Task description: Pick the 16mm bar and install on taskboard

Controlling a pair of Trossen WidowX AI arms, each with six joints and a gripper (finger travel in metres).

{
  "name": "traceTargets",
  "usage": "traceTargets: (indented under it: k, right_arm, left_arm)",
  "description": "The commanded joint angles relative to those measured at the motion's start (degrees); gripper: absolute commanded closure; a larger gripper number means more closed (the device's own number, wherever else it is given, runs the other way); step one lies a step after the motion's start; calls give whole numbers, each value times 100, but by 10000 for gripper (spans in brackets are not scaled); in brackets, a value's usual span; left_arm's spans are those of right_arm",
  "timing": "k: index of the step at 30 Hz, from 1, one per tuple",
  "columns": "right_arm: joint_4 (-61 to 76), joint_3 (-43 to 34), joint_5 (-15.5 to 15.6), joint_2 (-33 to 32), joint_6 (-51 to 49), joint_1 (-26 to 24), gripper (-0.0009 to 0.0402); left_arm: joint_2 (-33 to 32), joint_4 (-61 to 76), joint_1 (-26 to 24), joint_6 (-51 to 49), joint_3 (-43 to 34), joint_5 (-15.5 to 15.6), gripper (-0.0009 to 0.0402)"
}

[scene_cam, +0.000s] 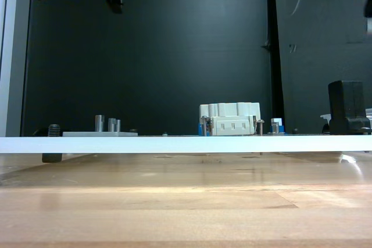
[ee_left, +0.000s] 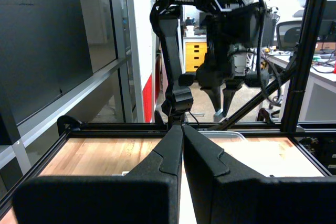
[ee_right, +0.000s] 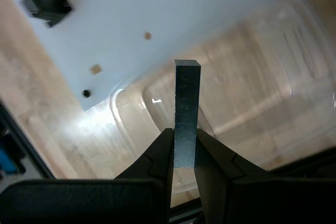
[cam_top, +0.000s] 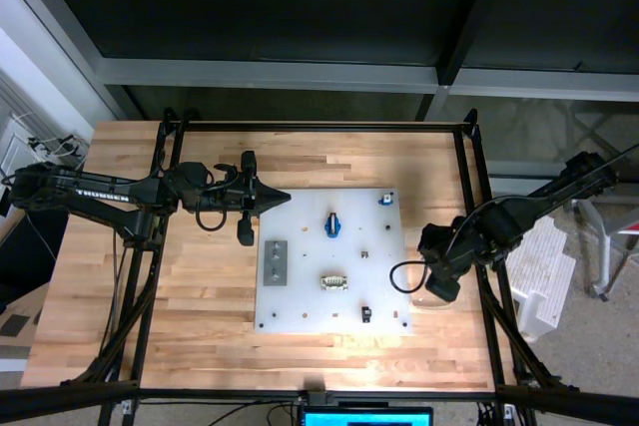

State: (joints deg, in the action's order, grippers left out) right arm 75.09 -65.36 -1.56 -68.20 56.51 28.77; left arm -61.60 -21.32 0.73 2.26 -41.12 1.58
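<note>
16mm bar (ee_right: 187, 103) is pinched by one end in the right gripper (ee_right: 185, 142), jaws clamped on its flat sides and its free end sticking out past the fingertips. It is clear of the taskboard (ee_right: 131, 19), just off that board's right edge, above a clear plastic tray (ee_right: 252, 77) lying beside the board. At the taskboard's far left corner, raised above it, the left gripper (cam_top: 272, 197) has its jaws pressed together.

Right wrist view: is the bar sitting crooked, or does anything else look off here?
Nothing stands out. The bar is held straight in the right gripper, over a clear tray beside the white board and its corner. The left gripper is shut and empty, above the board's far left corner.
</note>
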Motion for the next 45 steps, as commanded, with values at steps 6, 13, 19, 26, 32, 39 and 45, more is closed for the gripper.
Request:
traceTargets:
  k: [6, 13, 19, 26, 32, 39, 45]
  right_arm:
    - [308, -466, 22, -4, -1512, -337, 393]
    - [319, -704, 286, -7, -2514, -828, 393]
    - [461, -918, 317, -216, -3322, -1231, 393]
    - [494, -1508, 317, -793, -3851, -1622, 393]
    - [496, -2149, 317, -1320, -4057, -1812, 393]
    - [350, -2736, 313, -1917, -4253, -2118, 393]
    - [83, -3121, 343, -2280, -4669, -2461, 393]
  left_arm:
    - [0, 0, 2, 0, 0, -2, 393]
    - [0, 0, 2, 0, 0, -2, 393]
    - [0, -2, 2, 0, 0, 0, 393]
    - [0, 4, -4, -136, 0, -232, 389]
    - [-2, 50, -11, -743, 0, -321, 354]
    - [-2, 83, -11, -807, 0, -396, 300]
    - [-2, 400, -11, -914, 0, -389, 266]
